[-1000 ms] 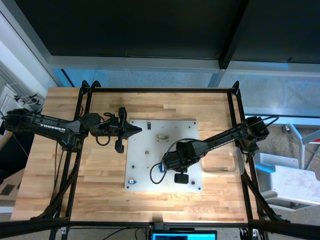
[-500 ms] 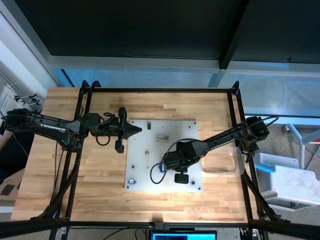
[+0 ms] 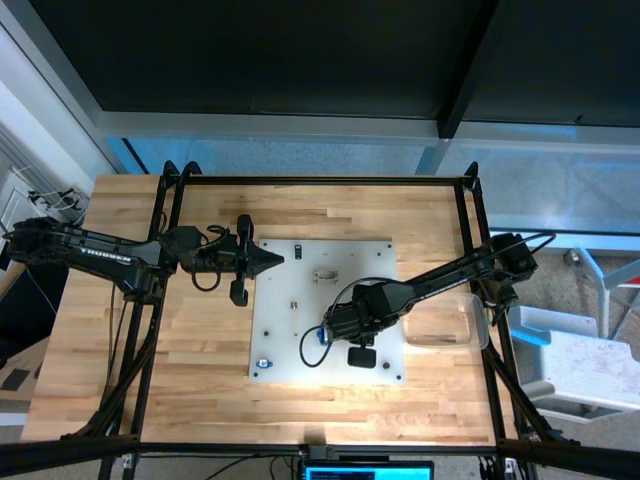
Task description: Pick the 16mm cylinder and place it in the taskboard
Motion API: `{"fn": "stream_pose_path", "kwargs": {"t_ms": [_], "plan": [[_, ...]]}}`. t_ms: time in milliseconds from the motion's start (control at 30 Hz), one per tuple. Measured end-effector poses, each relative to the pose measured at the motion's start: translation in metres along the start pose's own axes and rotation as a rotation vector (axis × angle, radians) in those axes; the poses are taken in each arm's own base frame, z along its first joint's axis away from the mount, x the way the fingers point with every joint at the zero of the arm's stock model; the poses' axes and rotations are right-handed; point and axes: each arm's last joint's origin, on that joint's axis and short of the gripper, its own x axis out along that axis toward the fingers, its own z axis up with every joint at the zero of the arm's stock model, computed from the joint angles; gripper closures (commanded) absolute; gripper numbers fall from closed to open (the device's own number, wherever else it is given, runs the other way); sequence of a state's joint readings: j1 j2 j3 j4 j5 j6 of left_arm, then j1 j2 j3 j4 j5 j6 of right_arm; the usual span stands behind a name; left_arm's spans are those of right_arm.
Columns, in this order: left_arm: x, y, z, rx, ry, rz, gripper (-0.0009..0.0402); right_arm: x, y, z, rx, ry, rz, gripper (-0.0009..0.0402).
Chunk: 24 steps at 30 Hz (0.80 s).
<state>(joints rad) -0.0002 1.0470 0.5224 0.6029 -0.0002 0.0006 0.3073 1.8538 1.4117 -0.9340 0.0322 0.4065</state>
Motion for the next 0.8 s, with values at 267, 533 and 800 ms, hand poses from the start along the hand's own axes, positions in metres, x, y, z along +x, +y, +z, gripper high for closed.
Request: {"fn": "stream_pose_path", "kwargs": {"t_ms": [267, 533, 800], "plan": [[0.000, 0.000, 0.000, 0.000, 0.000, 0.000, 0.0393, 0.009, 0.001, 0.002, 0.000, 0.013, 0.008, 0.0384], [0.000, 0.000, 0.000, 0.000, 0.001, 0.000, 0.0393, 0.019, 0.002, 0.003, -0.003, 0.033, 0.014, 0.0384], [0.000, 0.000, 0.000, 0.000, 0.000, 0.000, 0.0393, 0.019, 0.003, 0.003, -0.003, 0.034, 0.018, 0.0384]]}}
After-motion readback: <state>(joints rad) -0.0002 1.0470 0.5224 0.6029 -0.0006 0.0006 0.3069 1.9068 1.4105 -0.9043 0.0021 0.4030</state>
